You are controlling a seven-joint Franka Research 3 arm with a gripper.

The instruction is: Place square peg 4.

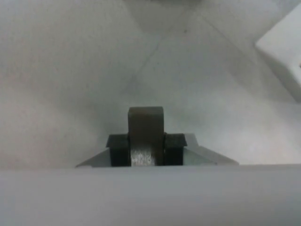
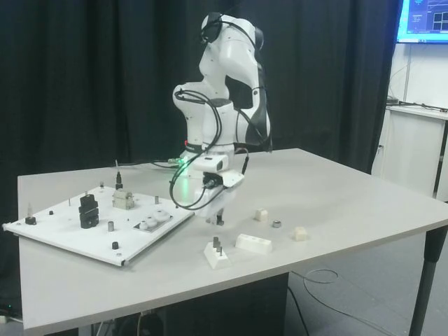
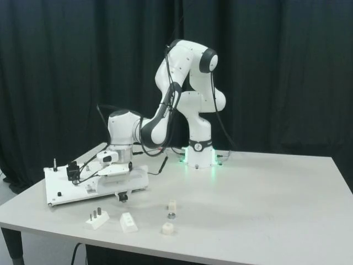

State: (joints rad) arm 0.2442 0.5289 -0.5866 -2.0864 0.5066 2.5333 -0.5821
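My gripper [image 1: 146, 151] is shut on a small dark square peg [image 1: 146, 134], which stands upright between the black fingers [image 1: 117, 147] and pokes out past their tips. In the room views the gripper [image 2: 219, 217] [image 3: 122, 195] hangs low over the grey table, just off the corner of the white assembly board [image 2: 98, 227] [image 3: 60, 193]. The peg [image 2: 220, 221] is a little above the table top. Whether it touches the table I cannot tell.
A white holder with two upright pegs [image 2: 217, 253] [image 3: 97, 219] and a white block [image 2: 253, 243] [image 3: 128, 222] lie near the front edge. Two small cubes [image 2: 261, 215] [image 2: 299, 233] and a ring [image 2: 277, 225] lie beside them. A white corner [image 1: 282, 42] shows in the wrist view.
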